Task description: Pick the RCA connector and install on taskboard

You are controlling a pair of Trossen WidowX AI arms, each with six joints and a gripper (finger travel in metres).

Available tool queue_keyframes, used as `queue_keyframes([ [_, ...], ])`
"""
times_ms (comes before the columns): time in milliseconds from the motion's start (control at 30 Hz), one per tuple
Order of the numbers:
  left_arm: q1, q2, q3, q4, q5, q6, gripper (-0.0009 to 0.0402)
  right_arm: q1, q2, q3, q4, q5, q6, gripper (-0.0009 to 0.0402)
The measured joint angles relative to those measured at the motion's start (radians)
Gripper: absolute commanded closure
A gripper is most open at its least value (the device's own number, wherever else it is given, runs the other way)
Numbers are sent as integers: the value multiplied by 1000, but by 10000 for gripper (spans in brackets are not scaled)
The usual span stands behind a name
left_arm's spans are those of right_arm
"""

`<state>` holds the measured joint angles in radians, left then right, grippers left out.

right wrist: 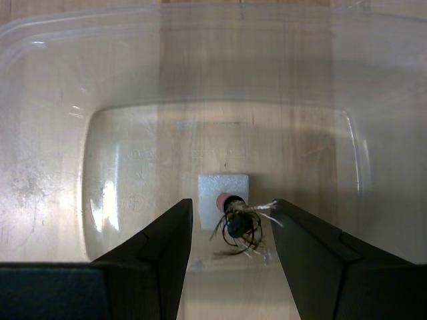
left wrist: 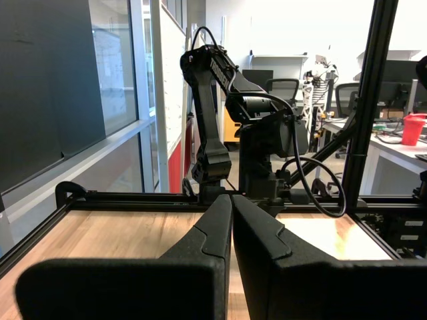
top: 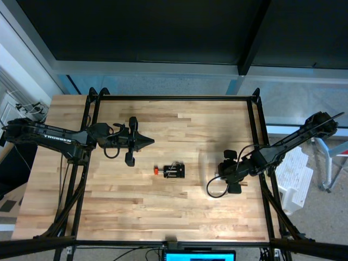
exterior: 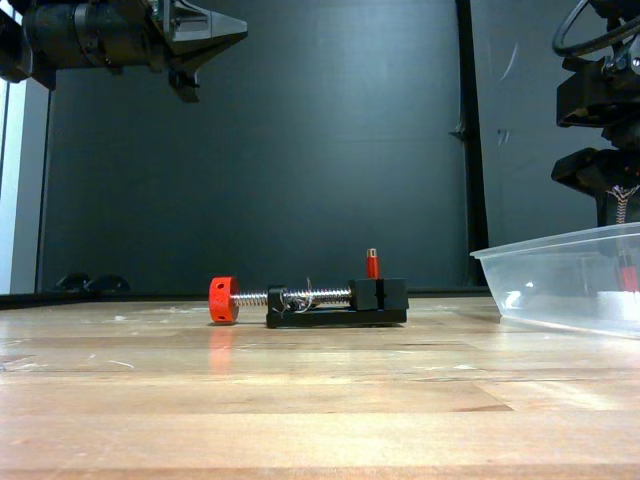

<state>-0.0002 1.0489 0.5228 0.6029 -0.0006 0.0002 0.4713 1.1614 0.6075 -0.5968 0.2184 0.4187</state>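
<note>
Right wrist view: we hold right gripper (right wrist: 232, 201) spread above connector (right wrist: 230, 213) in tray (right wrist: 53, 100), lined up for pickup; left gripper (left wrist: 231, 200) closed, parked high.

Matte black throughout; lettered white along left arm (top: 54, 137); strung with looping black cables (top: 111, 153). Wedge-fingered: left gripper (left wrist: 231, 197) far-left, tips together; right gripper (right wrist: 232, 207) right, parted.

Black taskboard (exterior: 378, 297) (red knob (exterior: 223, 300)), clear tray (exterior: 560, 275)
</note>
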Motion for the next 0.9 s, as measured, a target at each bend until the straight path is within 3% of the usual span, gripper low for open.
queue_keyframes([
  [433,0,0,0,0,0,0,393,0,39,-25,66,10,-4,235],
  [900,0,0,0,0,0,0,393,0,41,-44,88,10,-6,281],
])
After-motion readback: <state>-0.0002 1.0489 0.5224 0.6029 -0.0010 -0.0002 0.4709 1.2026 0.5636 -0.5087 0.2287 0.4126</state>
